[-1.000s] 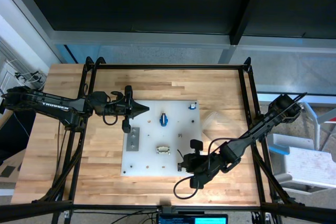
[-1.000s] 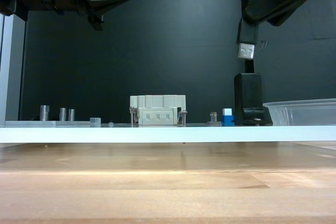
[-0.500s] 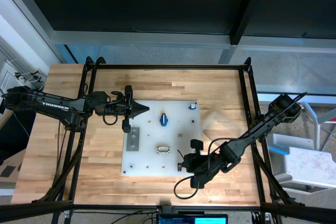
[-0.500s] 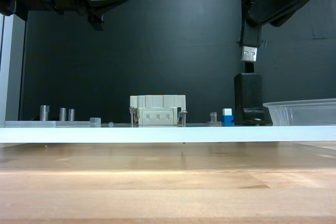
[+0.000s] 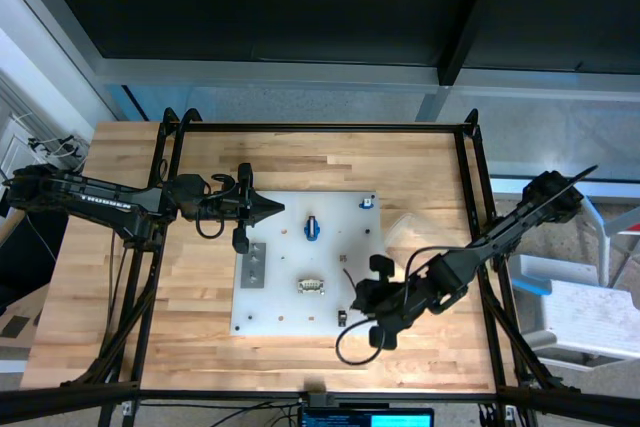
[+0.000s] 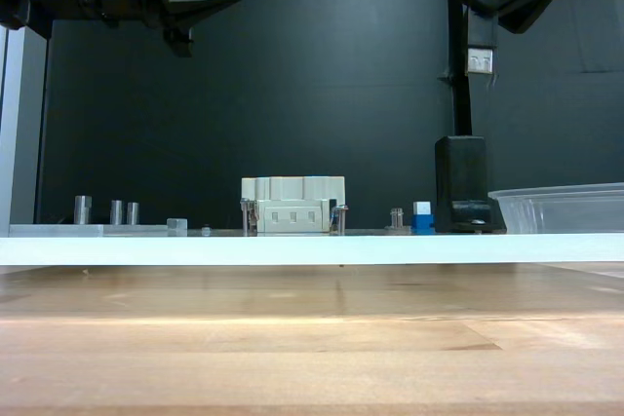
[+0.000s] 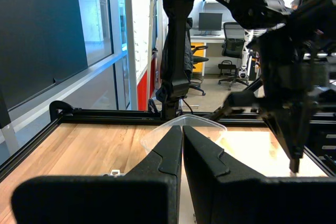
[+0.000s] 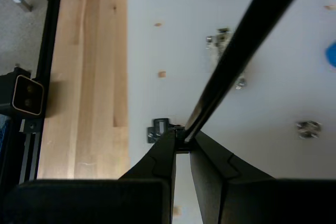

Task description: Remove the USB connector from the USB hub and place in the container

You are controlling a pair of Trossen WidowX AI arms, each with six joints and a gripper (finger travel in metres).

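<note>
Compared with one second ago, the black right gripper (image 5: 357, 299) is carrying the small dark USB connector (image 6: 479, 60) higher. The gap between the connector's silver tip and the tiny black squarish USB hub (image 6: 460, 182) is clearly wider, and the two are no longer touching. The gripper's fingers are pressing together on the connector's dark body, and the silver tip is pointing down, almost straight above the hub.

The hub is standing upright on the flat white board (image 5: 290, 307), near the board's near edge and toward its near right corner. The clear plastic container (image 6: 561, 207) with rounded corners is lying on the wooden table (image 5: 180, 327), just beside the board's right edge, with nothing inside it.

The black left gripper (image 5: 278, 209) is hanging in the air over the board's far left corner. Its fingers are closed against each other and are holding nothing.
</note>
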